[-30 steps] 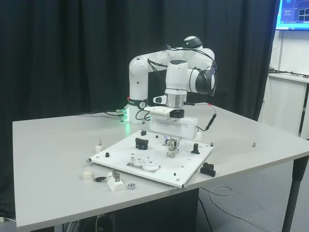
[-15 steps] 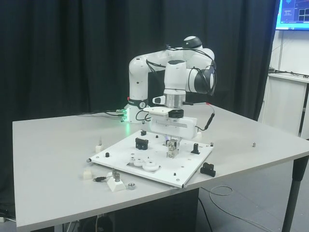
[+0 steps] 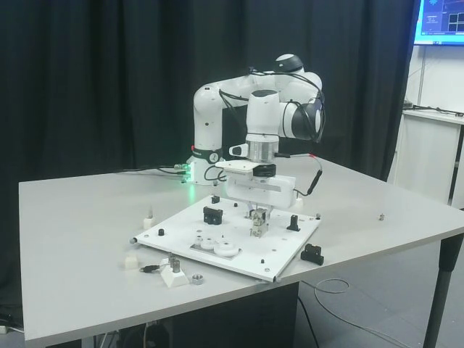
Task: Insert waterproof.
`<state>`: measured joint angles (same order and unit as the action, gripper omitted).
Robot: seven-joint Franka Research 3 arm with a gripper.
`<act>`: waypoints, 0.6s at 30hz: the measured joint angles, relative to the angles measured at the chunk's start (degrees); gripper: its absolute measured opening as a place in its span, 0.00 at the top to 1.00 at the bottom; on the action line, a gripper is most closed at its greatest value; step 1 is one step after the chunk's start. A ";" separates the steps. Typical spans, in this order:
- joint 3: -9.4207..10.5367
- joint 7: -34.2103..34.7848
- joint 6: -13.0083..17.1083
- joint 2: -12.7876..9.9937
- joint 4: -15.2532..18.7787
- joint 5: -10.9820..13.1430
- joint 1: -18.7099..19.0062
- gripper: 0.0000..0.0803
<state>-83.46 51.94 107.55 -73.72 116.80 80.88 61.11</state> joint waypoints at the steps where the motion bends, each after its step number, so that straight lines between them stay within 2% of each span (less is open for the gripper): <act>1: -0.02 -0.08 -0.15 0.00 -0.03 -0.09 0.00 0.61; 18: -0.07 -0.20 -0.69 -0.06 -0.49 -1.11 -0.08 0.61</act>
<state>-83.52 51.73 106.86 -73.78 116.31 79.76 61.03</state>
